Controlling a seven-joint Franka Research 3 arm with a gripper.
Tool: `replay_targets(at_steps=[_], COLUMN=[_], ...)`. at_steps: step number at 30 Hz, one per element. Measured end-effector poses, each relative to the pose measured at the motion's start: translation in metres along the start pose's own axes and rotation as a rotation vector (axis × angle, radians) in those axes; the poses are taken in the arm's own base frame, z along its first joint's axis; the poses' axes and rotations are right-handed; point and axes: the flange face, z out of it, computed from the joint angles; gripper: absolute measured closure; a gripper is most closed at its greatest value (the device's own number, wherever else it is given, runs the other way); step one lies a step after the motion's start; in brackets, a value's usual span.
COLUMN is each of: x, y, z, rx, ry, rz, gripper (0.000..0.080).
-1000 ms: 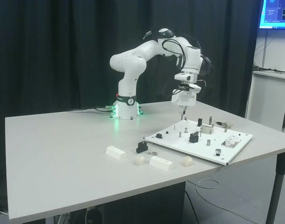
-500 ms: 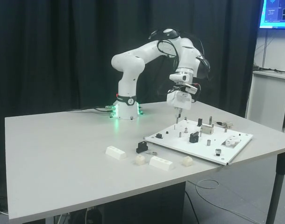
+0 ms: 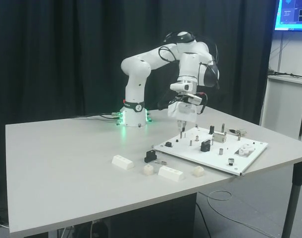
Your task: Place round peg 2.
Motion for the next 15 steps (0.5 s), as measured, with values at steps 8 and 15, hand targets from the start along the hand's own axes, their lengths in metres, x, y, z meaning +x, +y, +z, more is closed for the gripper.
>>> replay_targets(at_steps=[8, 15], x=[0.02, 0.037], y=[0.013, 0.02], z=[0.018, 0.03], rx=[0.018, 0.036], ry=[-0.043, -0.085], rz=[0.028, 0.048], gripper=[0.0741, 0.0741])
